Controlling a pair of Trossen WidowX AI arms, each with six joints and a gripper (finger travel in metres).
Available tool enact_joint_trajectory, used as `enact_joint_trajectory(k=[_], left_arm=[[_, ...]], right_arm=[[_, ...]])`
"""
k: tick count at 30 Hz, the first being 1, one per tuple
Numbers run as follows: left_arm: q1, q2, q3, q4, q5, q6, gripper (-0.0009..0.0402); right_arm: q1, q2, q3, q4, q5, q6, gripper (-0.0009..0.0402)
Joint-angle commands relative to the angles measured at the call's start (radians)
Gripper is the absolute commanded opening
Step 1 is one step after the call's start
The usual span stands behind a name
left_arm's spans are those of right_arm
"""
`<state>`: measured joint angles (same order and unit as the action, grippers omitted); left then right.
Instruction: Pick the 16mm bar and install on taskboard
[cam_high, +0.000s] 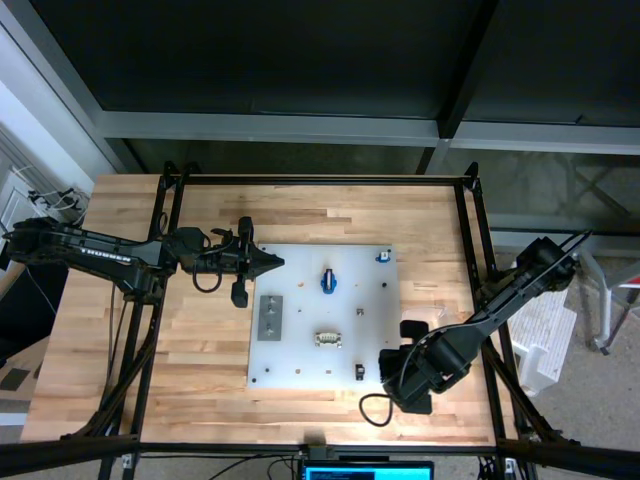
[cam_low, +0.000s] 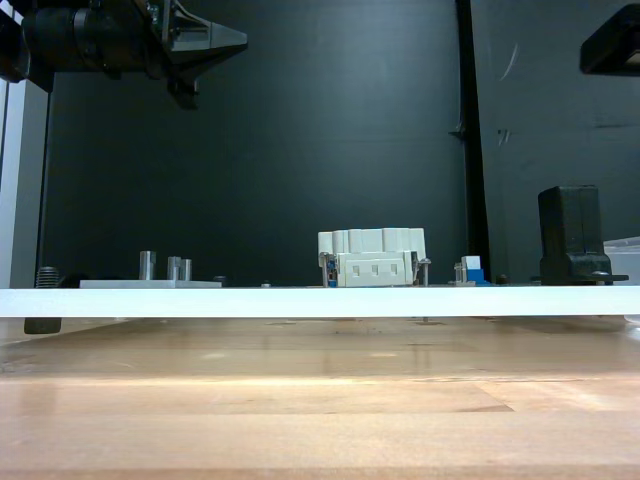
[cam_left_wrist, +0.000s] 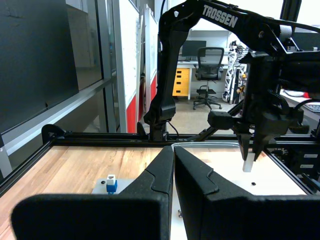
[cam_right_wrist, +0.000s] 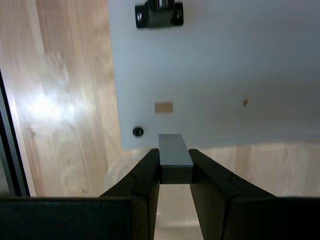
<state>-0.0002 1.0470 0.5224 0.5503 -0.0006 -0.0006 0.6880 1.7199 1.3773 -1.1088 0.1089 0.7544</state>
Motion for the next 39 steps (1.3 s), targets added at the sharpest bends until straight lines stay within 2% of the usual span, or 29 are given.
enact_joint_trajectory(k=[1,8,18,39], left_arm=[[0.000,0.000,0.000,0.000,0.000,0.000,0.0000],[0.000,0.000,0.000,0.000,0.000,0.000,0.0000],[0.000,0.000,0.000,0.000,0.000,0.000,0.0000],[0.000,0.000,0.000,0.000,0.000,0.000,0.0000]], right_arm=[[-0.008,0.017,0.010,0.001,0.000,-0.001,0.0004],[-0.014,0.055,0.020,0.014,0.003,-0.008,0.0004],[-0.014,0.055,0.010,0.029,0.015,-0.008,0.0004],[-0.014,0.085,-0.027,0.095,0.014,-0.031,0.0004]])
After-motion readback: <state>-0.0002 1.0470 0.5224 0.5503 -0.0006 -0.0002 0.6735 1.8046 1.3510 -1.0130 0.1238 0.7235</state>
